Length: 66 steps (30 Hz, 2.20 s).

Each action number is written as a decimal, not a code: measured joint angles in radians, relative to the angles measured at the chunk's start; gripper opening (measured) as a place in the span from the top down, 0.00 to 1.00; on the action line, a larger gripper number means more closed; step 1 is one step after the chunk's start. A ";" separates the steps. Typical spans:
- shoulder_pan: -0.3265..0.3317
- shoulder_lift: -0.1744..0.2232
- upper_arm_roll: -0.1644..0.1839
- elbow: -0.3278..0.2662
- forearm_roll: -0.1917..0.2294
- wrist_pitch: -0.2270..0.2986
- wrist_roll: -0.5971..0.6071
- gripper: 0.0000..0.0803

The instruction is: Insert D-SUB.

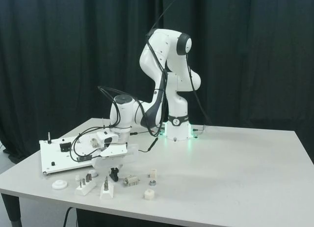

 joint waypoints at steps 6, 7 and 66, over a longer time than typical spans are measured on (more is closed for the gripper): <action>-0.005 -0.001 0.000 0.025 -0.012 -0.033 0.022 0.81; -0.006 -0.001 0.000 0.031 -0.015 -0.042 0.028 0.81; -0.099 -0.006 0.010 0.216 -0.045 -0.241 0.225 0.81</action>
